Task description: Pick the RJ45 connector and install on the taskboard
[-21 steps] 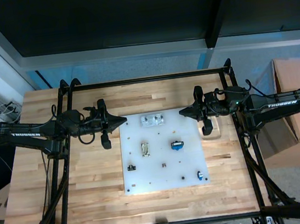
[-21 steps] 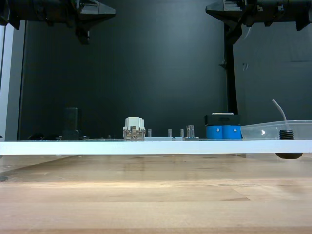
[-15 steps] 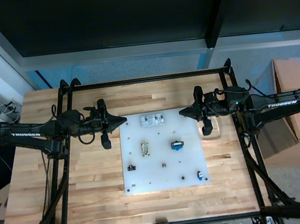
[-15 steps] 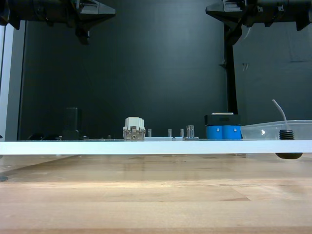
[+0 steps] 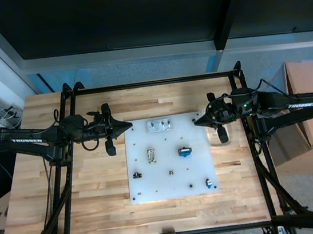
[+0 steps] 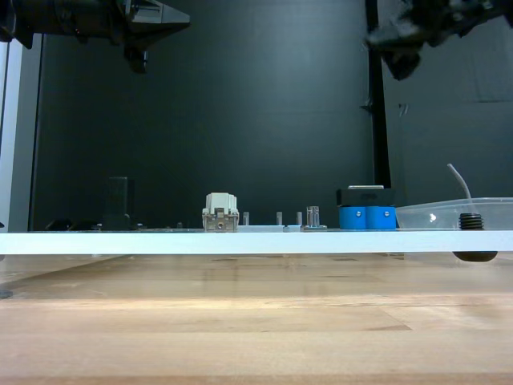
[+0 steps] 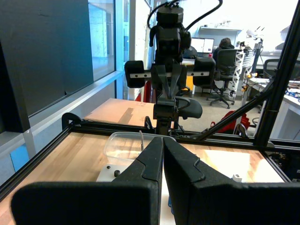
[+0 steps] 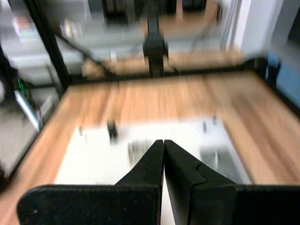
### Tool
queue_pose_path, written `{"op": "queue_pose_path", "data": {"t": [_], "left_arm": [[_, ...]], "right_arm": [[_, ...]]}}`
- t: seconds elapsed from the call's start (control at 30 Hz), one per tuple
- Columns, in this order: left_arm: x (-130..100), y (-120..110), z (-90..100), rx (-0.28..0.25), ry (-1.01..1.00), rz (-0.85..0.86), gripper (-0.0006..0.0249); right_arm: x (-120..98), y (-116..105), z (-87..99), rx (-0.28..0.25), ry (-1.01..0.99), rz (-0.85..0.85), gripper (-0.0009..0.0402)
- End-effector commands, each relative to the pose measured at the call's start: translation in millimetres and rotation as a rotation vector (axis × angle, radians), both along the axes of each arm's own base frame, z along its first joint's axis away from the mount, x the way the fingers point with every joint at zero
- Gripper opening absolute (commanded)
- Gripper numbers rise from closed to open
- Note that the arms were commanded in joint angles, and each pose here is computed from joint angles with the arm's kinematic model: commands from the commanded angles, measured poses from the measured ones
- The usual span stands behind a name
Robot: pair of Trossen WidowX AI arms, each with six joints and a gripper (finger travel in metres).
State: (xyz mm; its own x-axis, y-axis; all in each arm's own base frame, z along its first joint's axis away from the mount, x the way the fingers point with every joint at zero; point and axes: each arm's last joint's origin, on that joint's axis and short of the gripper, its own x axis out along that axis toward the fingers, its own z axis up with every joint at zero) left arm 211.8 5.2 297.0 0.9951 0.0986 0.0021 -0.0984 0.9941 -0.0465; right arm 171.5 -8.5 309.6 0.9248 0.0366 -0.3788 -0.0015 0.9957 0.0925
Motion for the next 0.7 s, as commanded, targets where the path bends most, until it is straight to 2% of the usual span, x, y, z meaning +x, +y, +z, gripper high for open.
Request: {"op": "queue_pose_path", "data": {"t": [0.03,0.17,0.33,0.6,0.7], "left_arm": [[0,0,-0.1,0.000,0.000,0.000,0.0000],[0,0,-0.1,0.000,0.001,0.000,0.0000],[0,0,-0.1,0.000,0.000,0.000,0.0000],[0,0,-0.1,0.000,0.000,0.000,0.0000],[0,0,-0.1,0.000,0.000,0.000,0.0000]], "right_arm": [[-11,1,4.4,-0.015,0.154,0.008,0.0000],[-28,0,9.8,-0.050,0.336,-0.020,0.0000],[-49,1,18.7,-0.056,0.511,-0.005,0.0000],[-68,3,31.3,-0.046,0.622,-0.003,0.0000],[-73,2,34.7,-0.061,0.647,-0.022,0.0000]]}}
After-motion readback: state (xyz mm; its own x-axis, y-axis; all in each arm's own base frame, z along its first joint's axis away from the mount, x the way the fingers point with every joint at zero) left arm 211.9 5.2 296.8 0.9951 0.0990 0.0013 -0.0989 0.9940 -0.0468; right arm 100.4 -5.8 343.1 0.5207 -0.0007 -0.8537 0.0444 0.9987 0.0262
